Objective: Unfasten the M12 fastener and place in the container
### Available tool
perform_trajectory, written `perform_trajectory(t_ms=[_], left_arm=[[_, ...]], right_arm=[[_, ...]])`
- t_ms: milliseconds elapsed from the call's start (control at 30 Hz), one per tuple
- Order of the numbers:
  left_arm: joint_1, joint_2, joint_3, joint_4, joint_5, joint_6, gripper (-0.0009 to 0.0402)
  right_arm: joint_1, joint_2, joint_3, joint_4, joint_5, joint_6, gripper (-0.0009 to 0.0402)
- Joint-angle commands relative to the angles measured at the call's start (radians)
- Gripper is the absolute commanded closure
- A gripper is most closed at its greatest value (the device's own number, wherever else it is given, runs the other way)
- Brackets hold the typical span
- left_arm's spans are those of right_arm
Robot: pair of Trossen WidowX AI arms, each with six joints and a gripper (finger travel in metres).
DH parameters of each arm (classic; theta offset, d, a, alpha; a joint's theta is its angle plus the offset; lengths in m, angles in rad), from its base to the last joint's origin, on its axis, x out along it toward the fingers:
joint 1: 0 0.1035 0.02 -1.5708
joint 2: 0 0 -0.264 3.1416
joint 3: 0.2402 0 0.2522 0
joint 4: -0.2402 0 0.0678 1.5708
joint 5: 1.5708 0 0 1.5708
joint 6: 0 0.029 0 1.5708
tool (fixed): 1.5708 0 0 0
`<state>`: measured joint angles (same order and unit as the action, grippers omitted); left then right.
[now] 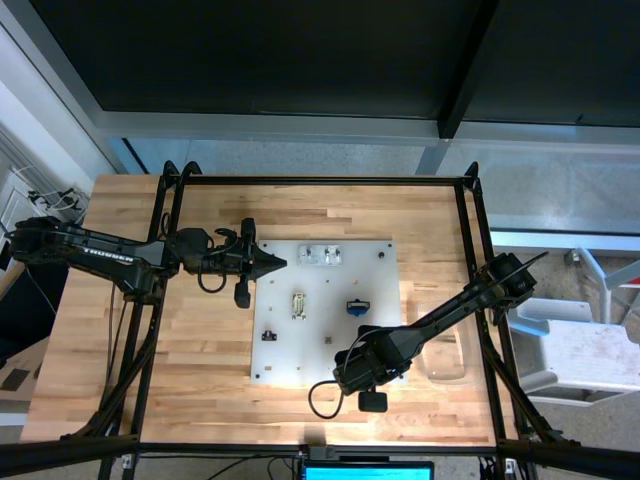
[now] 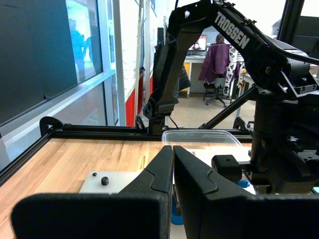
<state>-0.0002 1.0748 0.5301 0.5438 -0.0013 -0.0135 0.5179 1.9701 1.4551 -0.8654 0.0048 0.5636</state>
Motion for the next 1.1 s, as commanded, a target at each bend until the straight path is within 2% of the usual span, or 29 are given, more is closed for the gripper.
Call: perform_trajectory(t_ms=[33,67,133,167,200,267,467,633,733,833,867,1033,1100], left_arm=[[0.000,0.000,0.000,0.000,0.000,0.000,0.0393],[0.000,0.000,0.000,0.000,0.000,0.000,0.0393],[0.000,0.000,0.000,0.000,0.000,0.000,0.0393],[0.000,0.000,0.000,0.000,0.000,0.000,0.0393],[0.000,0.000,0.000,0.000,0.000,0.000,0.0393],[0.000,0.000,0.000,0.000,0.000,0.000,0.0393],[0.000,0.000,0.000,0.001,0.000,0.000,0.0393],[0.000,0.000,0.000,0.001,0.000,0.000,0.0393],[0.000,0.000,0.000,0.001,0.000,0.000,0.0393],[0.000,0.000,0.000,0.000,0.000,0.000,0.0393],[0.000,0.000,0.000,0.000,0.000,0.000,0.0393],[0.000,0.000,0.000,0.000,0.000,0.000,0.0393],[0.000,0.000,0.000,0.000,0.000,0.000,0.0393]], right_arm=[[-0.001,0.000,0.000,-0.008,0.005,0.001,0.0393],[-0.001,0.000,0.000,-0.021,0.025,0.004,0.0393],[-0.001,-0.005,0.002,-0.067,0.120,0.043,0.0393],[0.000,-0.006,0.005,-0.095,0.155,0.056,0.0393],[-0.001,-0.007,0.010,-0.118,0.170,0.057,0.0393],[0.000,-0.007,0.018,-0.143,0.179,0.057,0.0393],[0.000,-0.024,0.021,-0.146,0.174,0.061,0.0393],[0.000,-0.033,0.037,-0.150,0.118,0.084,0.0393],[0.000,-0.033,0.061,-0.147,0.056,0.081,0.0393],[0.000,-0.033,0.084,-0.142,-0.029,0.051,0.0393],[0.000,-0.033,0.089,-0.142,-0.044,0.046,0.0393],[-0.001,-0.031,0.090,-0.125,-0.051,0.065,0.0393],[-0.001,-0.031,0.090,-0.126,-0.034,0.135,0.0393]])
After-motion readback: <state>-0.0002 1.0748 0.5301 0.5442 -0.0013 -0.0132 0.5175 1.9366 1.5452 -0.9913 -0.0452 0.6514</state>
